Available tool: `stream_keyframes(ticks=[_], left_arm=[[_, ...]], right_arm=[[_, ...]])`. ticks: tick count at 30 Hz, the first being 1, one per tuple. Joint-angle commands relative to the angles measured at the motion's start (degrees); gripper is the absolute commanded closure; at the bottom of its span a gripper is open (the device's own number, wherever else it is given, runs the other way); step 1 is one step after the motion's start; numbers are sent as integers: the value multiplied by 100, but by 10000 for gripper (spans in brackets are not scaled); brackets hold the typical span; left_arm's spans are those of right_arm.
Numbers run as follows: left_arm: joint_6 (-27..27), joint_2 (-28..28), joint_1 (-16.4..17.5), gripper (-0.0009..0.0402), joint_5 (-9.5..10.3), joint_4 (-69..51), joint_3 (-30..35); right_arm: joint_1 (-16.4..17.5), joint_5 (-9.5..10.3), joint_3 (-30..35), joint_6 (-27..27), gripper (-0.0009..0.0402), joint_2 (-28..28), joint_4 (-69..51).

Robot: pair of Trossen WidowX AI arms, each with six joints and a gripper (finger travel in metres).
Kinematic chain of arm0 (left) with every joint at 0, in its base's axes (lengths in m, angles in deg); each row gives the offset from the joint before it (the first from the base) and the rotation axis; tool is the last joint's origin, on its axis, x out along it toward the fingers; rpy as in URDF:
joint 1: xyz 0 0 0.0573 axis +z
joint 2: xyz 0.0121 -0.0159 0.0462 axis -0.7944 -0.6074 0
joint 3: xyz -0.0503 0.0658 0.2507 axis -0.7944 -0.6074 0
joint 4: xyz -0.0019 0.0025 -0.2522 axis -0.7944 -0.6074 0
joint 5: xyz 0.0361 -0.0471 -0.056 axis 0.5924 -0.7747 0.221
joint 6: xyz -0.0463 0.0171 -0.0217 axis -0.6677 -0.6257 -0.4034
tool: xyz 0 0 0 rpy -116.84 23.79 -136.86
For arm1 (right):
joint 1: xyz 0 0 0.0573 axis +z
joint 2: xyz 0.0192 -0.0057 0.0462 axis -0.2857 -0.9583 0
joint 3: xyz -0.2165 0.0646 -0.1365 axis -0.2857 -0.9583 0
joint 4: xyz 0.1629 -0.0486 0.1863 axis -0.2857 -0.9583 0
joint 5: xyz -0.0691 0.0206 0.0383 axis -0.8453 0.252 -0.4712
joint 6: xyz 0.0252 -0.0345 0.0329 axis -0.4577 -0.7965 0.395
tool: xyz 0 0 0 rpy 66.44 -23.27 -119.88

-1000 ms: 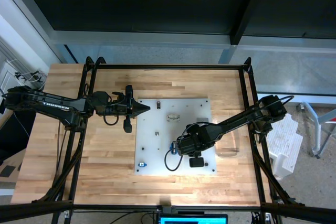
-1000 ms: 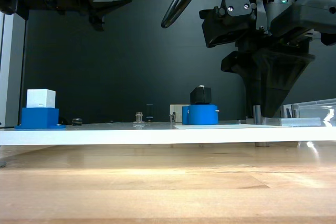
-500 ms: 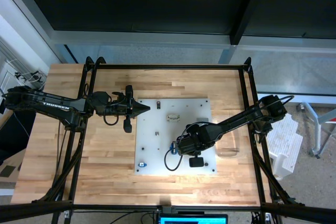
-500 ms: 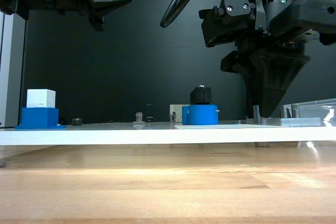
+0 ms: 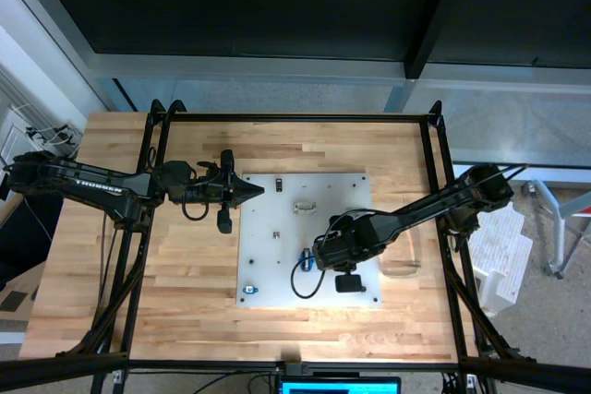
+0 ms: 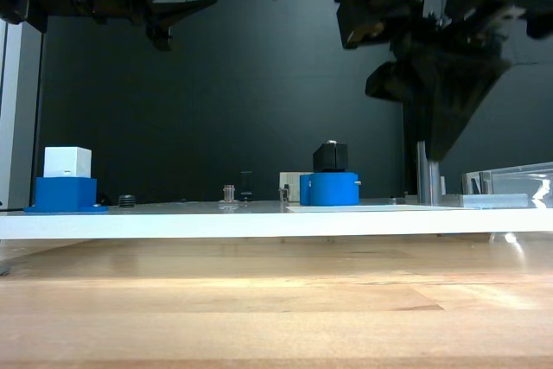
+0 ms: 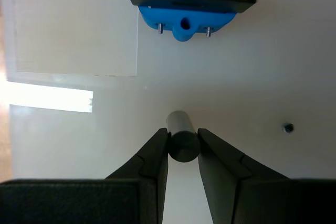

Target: Remove the 16mm cylinder and place in the container

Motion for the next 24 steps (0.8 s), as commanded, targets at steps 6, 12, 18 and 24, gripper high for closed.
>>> stream_keyframes(ticks=[6, 12, 18, 24], left_arm=[[0, 0, 0, 393, 0, 2, 2], [0, 0, 2, 393, 0, 2, 2], [0, 0, 0, 393, 0, 2, 2], [0, 0, 2, 393, 0, 2, 2]], right_arm=[[-4, 0, 37, 63, 391, 411, -164], [-4, 0, 291, 66, 391, 518, -286], [-2, -2, 326, 66, 391, 518, -317], [13, 0, 310, 68, 391, 518, -321]])
